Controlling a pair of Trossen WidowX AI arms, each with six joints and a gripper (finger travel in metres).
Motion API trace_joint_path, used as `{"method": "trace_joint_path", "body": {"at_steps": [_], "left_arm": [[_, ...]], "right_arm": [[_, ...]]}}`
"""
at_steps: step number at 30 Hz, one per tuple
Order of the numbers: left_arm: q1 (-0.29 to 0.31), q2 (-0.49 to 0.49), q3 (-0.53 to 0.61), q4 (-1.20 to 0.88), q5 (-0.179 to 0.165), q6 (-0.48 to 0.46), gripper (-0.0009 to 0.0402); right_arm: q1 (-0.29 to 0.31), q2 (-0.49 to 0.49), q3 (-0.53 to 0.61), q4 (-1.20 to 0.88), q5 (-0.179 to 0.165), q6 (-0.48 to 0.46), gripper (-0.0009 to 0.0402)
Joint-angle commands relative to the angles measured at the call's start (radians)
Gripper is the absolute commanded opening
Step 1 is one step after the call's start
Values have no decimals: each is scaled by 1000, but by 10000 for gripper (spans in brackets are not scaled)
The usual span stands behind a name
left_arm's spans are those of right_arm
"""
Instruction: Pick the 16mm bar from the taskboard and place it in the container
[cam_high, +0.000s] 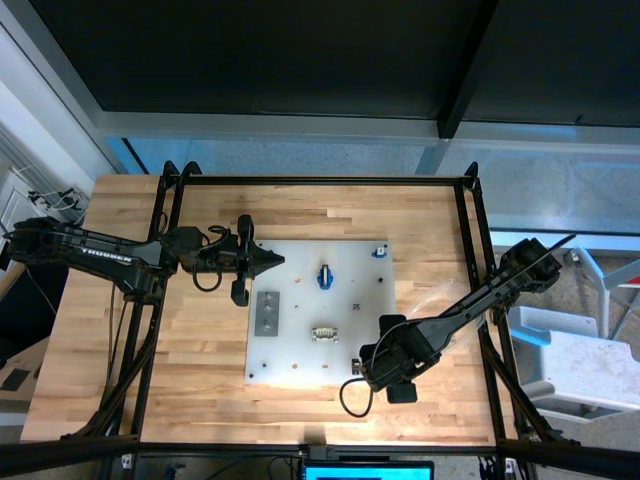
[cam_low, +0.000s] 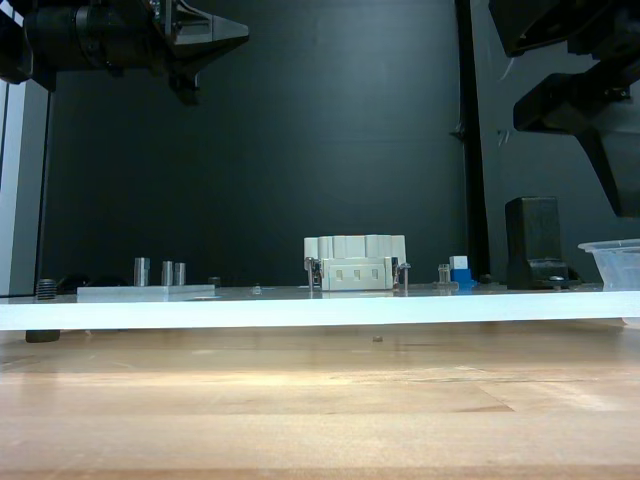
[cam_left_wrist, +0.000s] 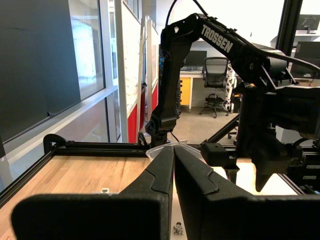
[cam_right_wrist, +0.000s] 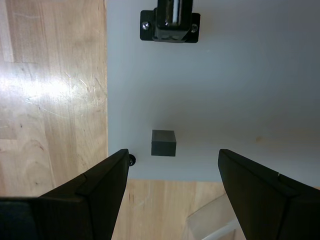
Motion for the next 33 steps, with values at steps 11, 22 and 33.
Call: {"method": "trace_joint_path", "body": {"at_steps": [11, 22, 33], "left_arm": [[0, 0, 0, 0, 0, 0, 0], [0, 0, 0, 0, 0, 0, 0], [0, 0, 0, 0, 0, 0, 0]], "right_arm": [[5, 14, -55, 71, 3, 4, 249], [8, 20, -95, 134, 10, 6, 249], [10, 20, -113, 149, 10, 12, 228]]}}
